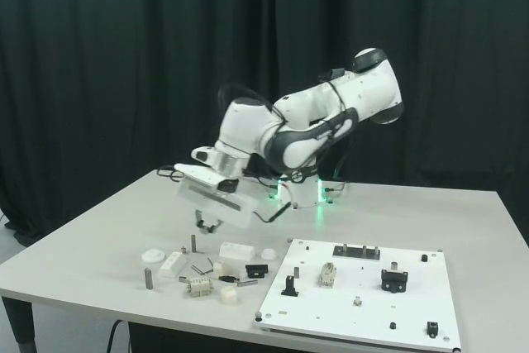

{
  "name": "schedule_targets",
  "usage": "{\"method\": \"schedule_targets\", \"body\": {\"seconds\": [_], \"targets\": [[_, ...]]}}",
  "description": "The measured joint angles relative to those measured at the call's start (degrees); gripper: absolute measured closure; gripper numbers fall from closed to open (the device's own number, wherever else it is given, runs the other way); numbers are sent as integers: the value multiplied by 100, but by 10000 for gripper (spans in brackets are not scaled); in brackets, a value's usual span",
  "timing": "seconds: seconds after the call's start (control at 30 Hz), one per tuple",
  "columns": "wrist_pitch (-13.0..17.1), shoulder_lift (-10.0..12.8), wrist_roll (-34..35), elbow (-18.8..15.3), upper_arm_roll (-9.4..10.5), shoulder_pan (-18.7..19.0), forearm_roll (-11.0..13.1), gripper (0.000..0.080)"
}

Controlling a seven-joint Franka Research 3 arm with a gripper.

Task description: Place bolt 4.

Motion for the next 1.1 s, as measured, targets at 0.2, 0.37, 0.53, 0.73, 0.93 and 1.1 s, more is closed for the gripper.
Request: {"method": "schedule_targets", "body": {"seconds": [0.2, 0.37, 0.53, 0.73, 0.93, 1.1], "targets": [[-248, 164, 75, 1, 2, -428, 602, 565], [-391, 310, 576, 7, 10, -747, 931, 565], [-417, 343, 1036, 49, 76, -1023, 1032, 565], [-417, 363, 1579, 165, 169, -1347, 1221, 565], [-418, 406, 2029, 376, 280, -1677, 1391, 565], [-421, 456, 2141, 638, 402, -1994, 1500, 565]]}}
